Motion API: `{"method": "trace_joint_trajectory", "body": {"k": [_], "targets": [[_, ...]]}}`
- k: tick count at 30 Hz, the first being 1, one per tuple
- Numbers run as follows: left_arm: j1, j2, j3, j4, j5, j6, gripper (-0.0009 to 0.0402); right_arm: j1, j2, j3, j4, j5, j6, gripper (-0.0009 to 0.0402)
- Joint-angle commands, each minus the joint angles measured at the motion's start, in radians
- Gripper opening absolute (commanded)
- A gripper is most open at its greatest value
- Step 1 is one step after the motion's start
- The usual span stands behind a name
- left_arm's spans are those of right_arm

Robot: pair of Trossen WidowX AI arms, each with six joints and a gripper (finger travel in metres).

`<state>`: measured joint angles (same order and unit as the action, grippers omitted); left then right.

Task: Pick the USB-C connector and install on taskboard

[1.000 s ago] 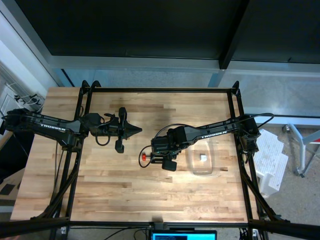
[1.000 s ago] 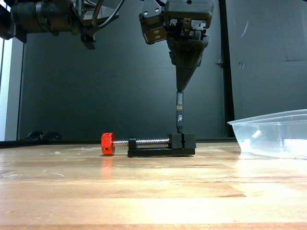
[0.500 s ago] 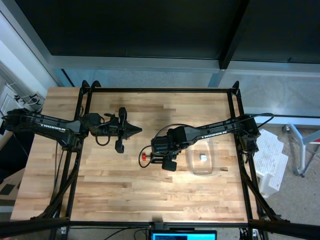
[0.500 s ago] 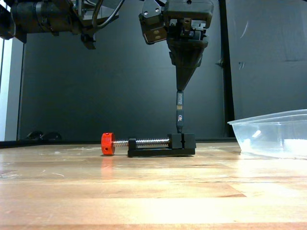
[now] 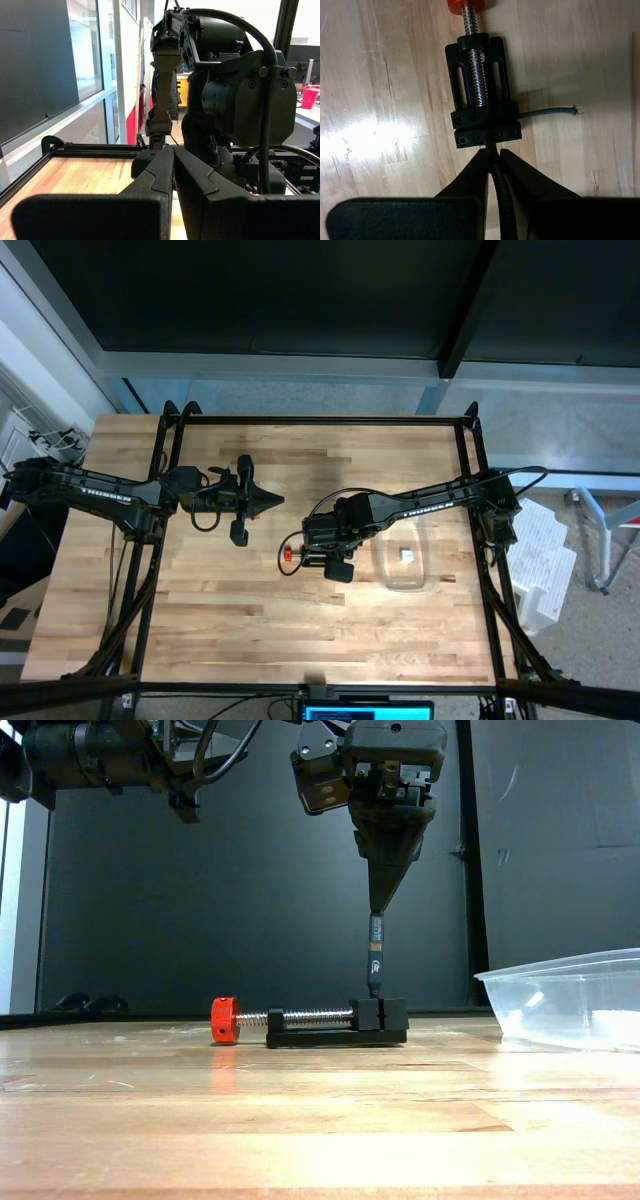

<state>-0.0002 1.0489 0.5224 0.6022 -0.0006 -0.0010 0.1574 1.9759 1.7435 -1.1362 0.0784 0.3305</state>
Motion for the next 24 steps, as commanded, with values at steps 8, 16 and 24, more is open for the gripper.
{"method": "trace_joint_trajectory", "body": {"k": [8,16,24], "targets": [[0.000,0.000,0.000,0.000,0.000,0.000,0.0000,0.002,0.001,-0.010,0.023,0.007,-0.002,0.0000],[0.000,0.000,0.000,0.000,0.000,0.000,0.0000,0.002,0.001,-0.020,0.032,0.008,-0.003,0.0000],[0.000,0.000,0.000,0.000,0.000,0.000,0.0000,0.002,0.001,-0.091,0.100,0.007,-0.006,0.0000]]}}
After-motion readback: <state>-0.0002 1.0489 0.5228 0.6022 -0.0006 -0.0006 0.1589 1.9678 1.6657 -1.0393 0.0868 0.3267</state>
